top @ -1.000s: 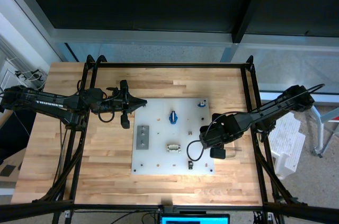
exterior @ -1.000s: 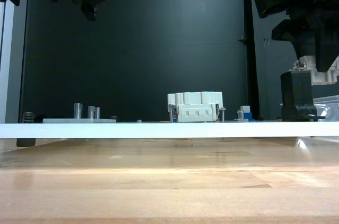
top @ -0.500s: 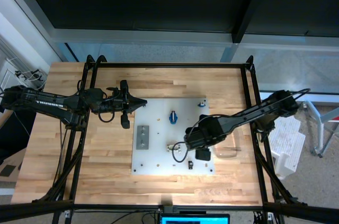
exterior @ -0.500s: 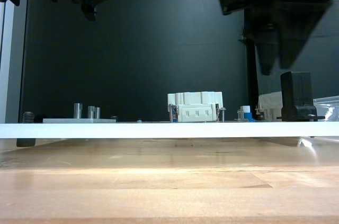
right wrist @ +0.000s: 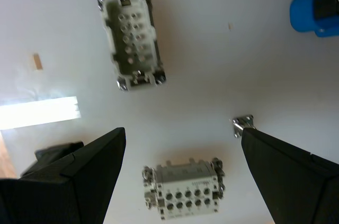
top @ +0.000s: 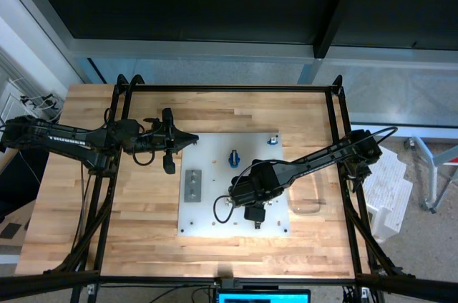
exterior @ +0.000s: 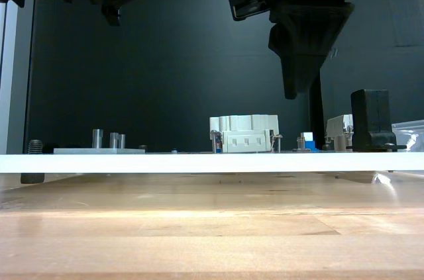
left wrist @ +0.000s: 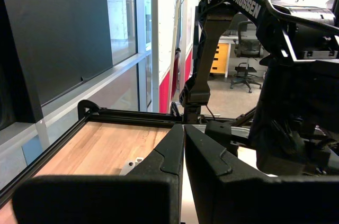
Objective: Pick the HAN10E connector and install on the hub
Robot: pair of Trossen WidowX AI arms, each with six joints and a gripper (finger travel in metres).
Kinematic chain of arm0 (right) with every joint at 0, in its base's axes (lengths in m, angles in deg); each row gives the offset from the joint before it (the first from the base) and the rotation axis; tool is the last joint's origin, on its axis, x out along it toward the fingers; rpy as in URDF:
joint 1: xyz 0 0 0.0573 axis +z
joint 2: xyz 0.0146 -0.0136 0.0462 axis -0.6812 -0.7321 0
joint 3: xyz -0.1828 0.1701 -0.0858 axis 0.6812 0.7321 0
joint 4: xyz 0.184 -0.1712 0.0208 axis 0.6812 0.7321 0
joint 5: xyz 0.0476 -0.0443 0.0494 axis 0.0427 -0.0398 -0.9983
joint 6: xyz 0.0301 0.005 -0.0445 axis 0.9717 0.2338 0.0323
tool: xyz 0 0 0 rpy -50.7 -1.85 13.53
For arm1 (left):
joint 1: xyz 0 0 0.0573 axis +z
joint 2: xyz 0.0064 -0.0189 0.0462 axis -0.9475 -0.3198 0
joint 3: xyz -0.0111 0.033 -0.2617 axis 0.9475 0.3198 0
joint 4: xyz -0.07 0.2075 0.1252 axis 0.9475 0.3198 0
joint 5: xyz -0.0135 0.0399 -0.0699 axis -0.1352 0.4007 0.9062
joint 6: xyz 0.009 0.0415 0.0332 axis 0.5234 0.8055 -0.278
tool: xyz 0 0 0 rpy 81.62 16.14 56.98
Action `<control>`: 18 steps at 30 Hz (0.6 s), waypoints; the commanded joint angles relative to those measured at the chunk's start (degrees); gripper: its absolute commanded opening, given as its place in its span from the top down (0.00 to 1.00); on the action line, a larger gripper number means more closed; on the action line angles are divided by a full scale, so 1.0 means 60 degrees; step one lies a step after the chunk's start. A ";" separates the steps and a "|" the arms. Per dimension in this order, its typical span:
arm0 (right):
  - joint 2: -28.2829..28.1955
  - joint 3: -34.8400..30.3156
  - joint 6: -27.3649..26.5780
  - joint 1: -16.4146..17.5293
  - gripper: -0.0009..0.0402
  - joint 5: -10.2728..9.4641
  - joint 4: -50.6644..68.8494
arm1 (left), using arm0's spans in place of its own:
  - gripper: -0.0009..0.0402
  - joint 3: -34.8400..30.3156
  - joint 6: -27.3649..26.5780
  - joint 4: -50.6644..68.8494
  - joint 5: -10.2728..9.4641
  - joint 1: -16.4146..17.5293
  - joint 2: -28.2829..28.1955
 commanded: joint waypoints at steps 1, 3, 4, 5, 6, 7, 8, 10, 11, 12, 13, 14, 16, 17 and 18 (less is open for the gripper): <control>-0.0124 -0.0226 0.0004 -0.0040 0.23 0.0004 0.0007 | 0.98 -0.0004 0.0004 -0.0011 0.0000 0.0004 -0.0004; -0.0197 -0.0295 0.0004 -0.0084 0.23 0.0004 0.0018 | 0.98 -0.0004 0.0004 0.0004 0.0000 0.0004 -0.0004; -0.0222 -0.0324 0.0000 -0.0087 0.23 0.0004 0.0033 | 0.98 -0.0004 0.0004 0.0000 0.0000 0.0000 -0.0004; -0.0222 -0.0331 0.0000 -0.0091 0.23 0.0000 0.0026 | 0.98 -0.0004 0.0004 0.0000 0.0000 0.0004 -0.0004; -0.0222 -0.0328 0.0000 -0.0095 0.23 0.0004 0.0022 | 0.98 -0.0004 0.0004 -0.0004 0.0000 0.0004 -0.0004; -0.0222 -0.0328 0.0000 -0.0098 0.23 0.0004 0.0026 | 0.98 -0.0004 0.0004 0.0000 0.0000 0.0004 -0.0004; -0.0222 -0.0328 0.0000 -0.0102 0.23 0.0004 0.0022 | 0.98 -0.0004 0.0004 0.0000 0.0000 0.0004 -0.0004; -0.0222 -0.0328 0.0000 -0.0106 0.23 0.0004 0.0022 | 0.98 -0.0004 0.0004 -0.0004 0.0000 0.0004 -0.0004; -0.0222 -0.0328 0.0004 -0.0113 0.23 0.0004 0.0026 | 0.98 -0.0004 0.0004 0.0000 0.0000 0.0004 -0.0004; -0.0222 -0.0324 0.0000 -0.0124 0.23 0.0004 0.0029 | 0.98 -0.0004 0.0004 0.0000 0.0000 0.0004 -0.0004; -0.0222 -0.0324 0.0004 -0.0127 0.23 0.0004 0.0029 | 0.98 -0.0004 0.0004 0.0000 0.0000 0.0004 -0.0004; -0.0222 -0.0324 0.0004 -0.0131 0.23 0.0004 0.0029 | 0.98 -0.0004 0.0004 0.0000 0.0000 0.0004 -0.0004; -0.0222 -0.0324 0.0000 -0.0135 0.23 0.0004 0.0029 | 0.98 -0.0004 0.0004 -0.0004 0.0000 0.0004 -0.0004; -0.0222 -0.0324 0.0004 -0.0149 0.23 0.0004 0.0029 | 0.98 -0.0004 0.0004 0.0000 0.0000 0.0004 -0.0004; -0.0222 -0.0324 0.0004 -0.0149 0.23 0.0004 0.0033 | 0.98 -0.0004 0.0004 0.0000 0.0000 0.0004 -0.0004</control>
